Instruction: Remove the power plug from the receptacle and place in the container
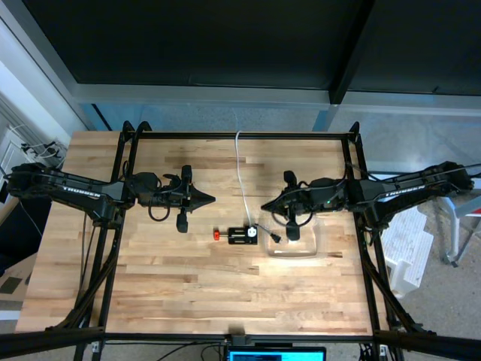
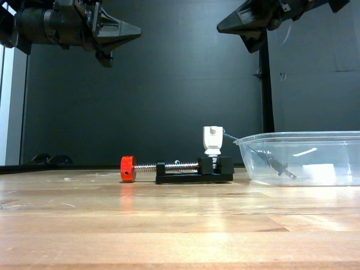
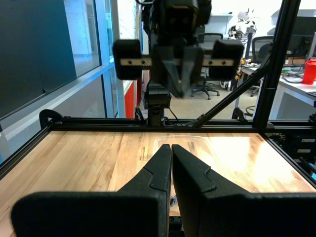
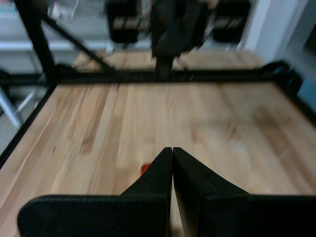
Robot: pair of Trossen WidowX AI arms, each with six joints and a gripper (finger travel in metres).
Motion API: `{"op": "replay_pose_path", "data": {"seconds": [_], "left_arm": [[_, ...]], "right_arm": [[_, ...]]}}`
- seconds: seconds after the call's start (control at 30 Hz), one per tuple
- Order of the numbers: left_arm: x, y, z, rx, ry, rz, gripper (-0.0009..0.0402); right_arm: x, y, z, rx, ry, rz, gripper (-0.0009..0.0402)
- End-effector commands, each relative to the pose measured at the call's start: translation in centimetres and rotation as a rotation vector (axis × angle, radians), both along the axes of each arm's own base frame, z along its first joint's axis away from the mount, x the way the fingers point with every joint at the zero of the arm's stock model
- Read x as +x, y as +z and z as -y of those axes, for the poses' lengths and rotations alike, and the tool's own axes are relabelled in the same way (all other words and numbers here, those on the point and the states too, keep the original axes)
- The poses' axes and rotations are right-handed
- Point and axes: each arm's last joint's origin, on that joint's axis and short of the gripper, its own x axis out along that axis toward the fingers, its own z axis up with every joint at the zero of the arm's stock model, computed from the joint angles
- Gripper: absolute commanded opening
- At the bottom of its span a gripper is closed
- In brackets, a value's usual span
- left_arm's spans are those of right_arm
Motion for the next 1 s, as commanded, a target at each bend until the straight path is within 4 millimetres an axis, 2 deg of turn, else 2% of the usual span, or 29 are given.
{"op": "replay_pose_path", "data": {"seconds": [0.03,0.37,0.57,1.0], "left_arm": [[0.0,0.0,0.0,0.000,0.000,0.000,0.0000],[0.0,0.0,0.0,0.000,0.000,0.000,0.0000],[0.0,0.0,0.0,0.000,0.000,0.000,0.0000],[0.0,0.0,0.0,0.000,0.000,0.000,0.0000]], "right_arm": [[-0.3,-0.1,0.4,0.002,0.003,0.089,0.0000],[-0.9,-1.1,1.8,0.034,0.042,0.278,0.0000],[-1.4,-1.8,2.8,0.026,-0.001,0.300,0.0000],[-2.0,-3.3,2.9,0.015,0.003,0.300,0.0000]]}}
